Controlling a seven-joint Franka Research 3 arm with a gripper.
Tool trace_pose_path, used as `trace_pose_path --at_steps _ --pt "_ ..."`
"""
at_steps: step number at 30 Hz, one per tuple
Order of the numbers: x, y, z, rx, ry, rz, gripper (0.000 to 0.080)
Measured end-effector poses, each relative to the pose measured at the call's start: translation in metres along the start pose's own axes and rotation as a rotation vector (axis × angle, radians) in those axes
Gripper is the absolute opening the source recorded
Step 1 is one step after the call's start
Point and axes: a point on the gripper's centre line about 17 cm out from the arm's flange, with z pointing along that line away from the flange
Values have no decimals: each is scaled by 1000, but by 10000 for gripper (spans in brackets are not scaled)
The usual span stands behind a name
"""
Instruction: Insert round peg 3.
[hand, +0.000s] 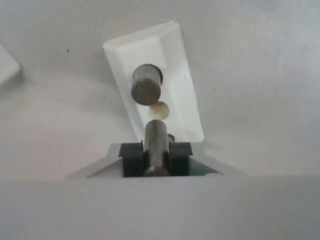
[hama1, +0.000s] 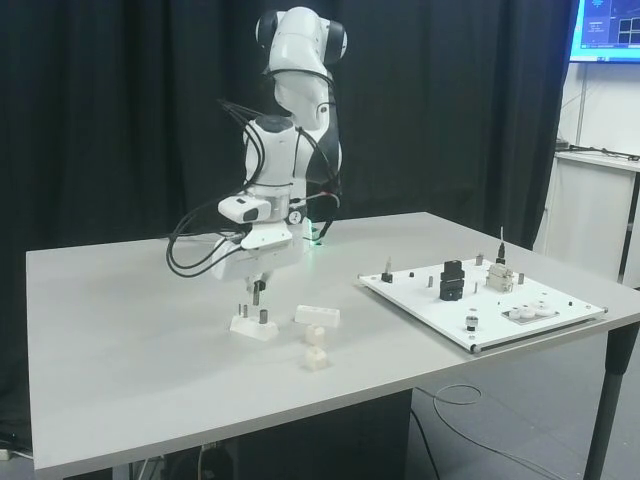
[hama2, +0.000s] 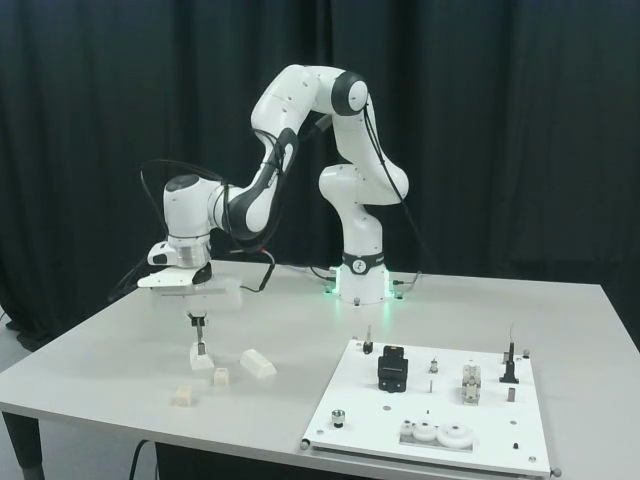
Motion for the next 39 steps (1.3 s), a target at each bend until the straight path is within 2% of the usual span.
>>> trace_pose_path --at_steps 10,39 --pt "1 -2 -15 6 10 0 103" --pt "16 -9 -21 21 43 30 103"
